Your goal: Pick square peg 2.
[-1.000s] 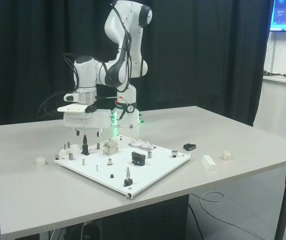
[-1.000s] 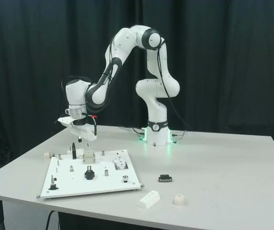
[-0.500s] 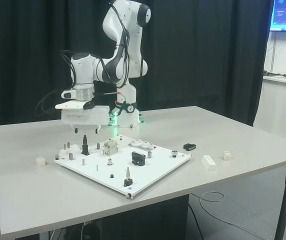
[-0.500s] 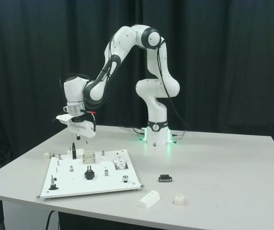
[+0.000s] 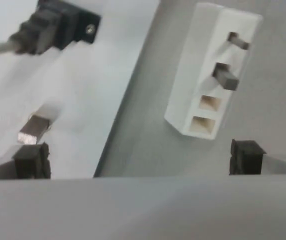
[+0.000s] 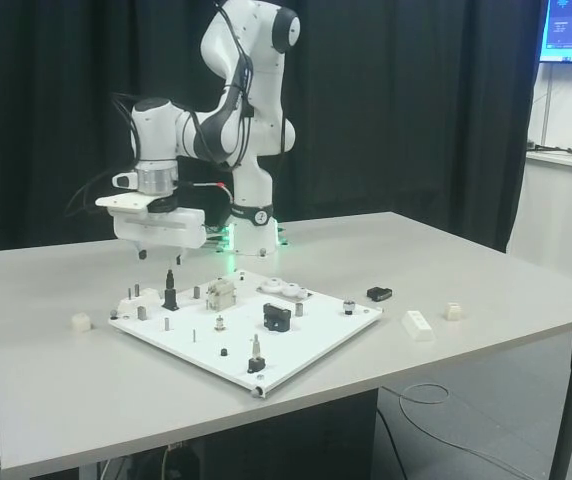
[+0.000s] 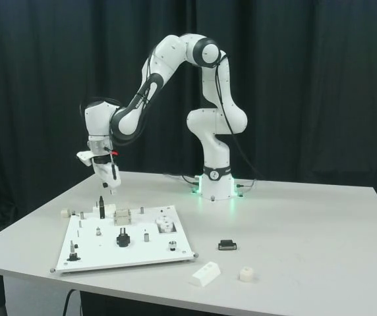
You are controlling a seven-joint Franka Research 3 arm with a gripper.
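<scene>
- No readable writing shows on any part.
- My gripper hangs released, fingertips wide apart, grasping nothing.
- Square peg 2 stands in the white peg holder on the grey table, beside the white board, below my fingers toward one o'clock in the wrist view.
- Since a second ago I have risen and swung outward past the board's edge.

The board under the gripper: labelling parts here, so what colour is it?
White; the board shows best in the first room view, lying on the grey table.
</scene>
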